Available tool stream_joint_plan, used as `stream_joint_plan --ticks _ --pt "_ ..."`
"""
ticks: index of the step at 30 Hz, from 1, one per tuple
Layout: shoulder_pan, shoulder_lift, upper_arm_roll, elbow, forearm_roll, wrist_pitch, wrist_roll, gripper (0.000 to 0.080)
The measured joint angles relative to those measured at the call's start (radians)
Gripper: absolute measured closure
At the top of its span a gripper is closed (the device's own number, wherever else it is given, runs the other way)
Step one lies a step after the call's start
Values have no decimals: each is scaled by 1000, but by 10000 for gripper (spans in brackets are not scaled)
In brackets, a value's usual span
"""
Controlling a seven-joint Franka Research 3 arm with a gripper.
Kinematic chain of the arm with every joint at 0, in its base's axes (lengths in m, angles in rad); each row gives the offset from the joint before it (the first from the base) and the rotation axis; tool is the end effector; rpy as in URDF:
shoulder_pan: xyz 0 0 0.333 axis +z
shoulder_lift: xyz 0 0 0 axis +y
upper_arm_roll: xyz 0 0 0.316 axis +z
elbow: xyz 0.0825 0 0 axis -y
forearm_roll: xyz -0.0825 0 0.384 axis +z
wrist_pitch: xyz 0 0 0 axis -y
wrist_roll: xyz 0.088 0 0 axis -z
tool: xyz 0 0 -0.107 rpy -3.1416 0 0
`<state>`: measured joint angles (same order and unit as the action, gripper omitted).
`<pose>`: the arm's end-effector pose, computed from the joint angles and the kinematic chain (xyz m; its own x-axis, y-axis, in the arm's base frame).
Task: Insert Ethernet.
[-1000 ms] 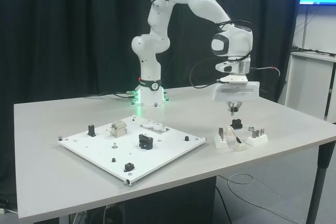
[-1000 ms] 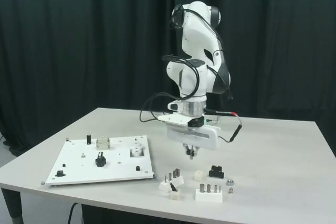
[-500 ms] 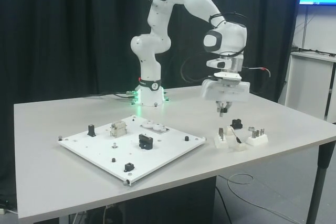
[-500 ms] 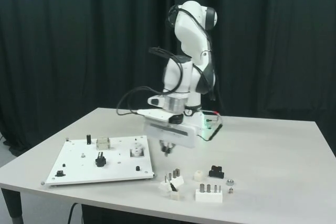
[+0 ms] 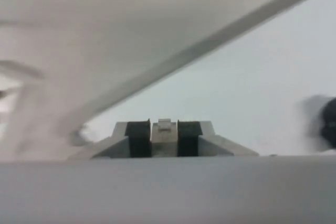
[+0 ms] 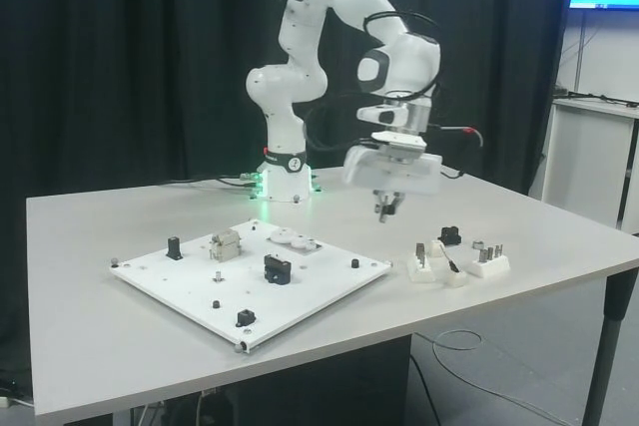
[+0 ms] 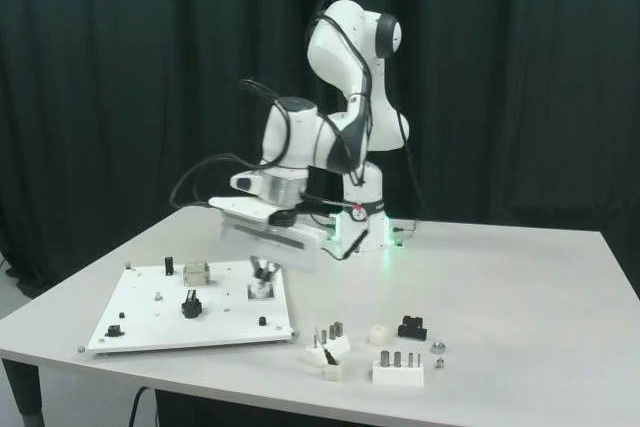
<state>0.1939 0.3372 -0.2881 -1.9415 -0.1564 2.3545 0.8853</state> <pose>0.6217 -0.0520 0.3253 0.6487 -0.7317 0.2092 -0.7570 -0.6486 0.0790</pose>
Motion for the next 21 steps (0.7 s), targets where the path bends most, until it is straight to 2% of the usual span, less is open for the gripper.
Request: stream_joint_plan --ticks 8,21 --pt "-77 3 0 19 -21 0 -106 699" --pt "-185 26 -2 65 -22 1 -293 699"
